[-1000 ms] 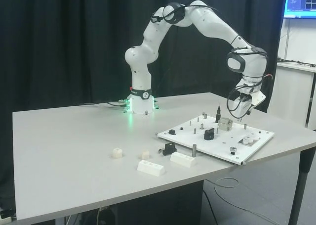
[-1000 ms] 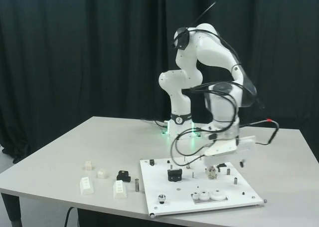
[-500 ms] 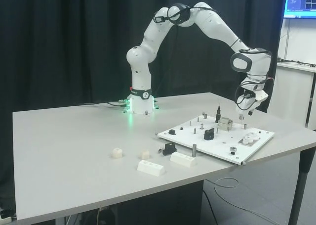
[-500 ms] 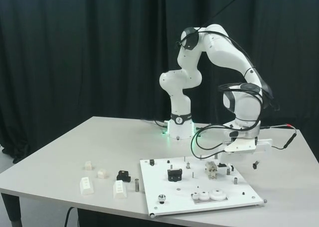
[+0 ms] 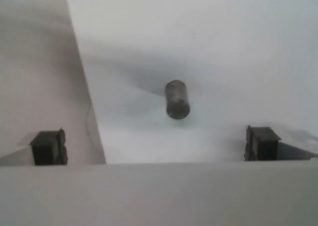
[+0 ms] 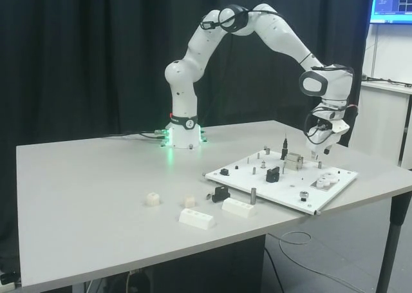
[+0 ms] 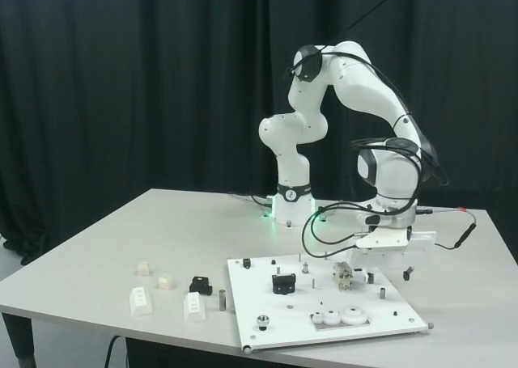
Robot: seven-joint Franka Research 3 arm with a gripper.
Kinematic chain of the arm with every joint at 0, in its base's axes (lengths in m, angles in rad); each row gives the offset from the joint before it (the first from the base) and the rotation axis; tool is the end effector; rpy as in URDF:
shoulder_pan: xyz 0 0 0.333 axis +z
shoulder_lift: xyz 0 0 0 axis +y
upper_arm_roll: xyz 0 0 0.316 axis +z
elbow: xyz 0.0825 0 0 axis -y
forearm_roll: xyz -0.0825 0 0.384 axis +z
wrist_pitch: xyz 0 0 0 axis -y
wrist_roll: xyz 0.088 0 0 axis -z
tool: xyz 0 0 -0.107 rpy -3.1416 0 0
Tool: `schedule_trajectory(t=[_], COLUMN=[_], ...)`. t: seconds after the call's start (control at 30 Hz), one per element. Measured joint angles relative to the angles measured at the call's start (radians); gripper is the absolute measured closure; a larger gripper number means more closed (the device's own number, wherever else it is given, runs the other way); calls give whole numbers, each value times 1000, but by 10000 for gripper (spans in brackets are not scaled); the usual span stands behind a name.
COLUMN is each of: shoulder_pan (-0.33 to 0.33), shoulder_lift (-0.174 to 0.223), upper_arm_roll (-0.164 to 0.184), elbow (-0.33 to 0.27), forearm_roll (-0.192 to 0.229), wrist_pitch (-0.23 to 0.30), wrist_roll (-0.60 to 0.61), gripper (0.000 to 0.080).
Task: Remove round peg 3.
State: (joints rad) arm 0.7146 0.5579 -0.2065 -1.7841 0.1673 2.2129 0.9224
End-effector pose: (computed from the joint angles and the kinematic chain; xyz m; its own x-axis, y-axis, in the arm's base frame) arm 0.5560 0.3267 0.2380 0.8742 -0.4792 -0.0788 -0.4733 -0.8770 0.0829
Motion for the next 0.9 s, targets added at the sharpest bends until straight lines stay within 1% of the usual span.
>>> schedule_trajectory(t=[0.47,0.9], shoulder_pan=[-5,-7], shoulder_lift=[25,39], upper_arm_roll=[1,1], elbow=[0,0], forearm_roll=[7,11], wrist_pitch=[27,44], wrist_roll=[-13,-21], gripper=[3,3])
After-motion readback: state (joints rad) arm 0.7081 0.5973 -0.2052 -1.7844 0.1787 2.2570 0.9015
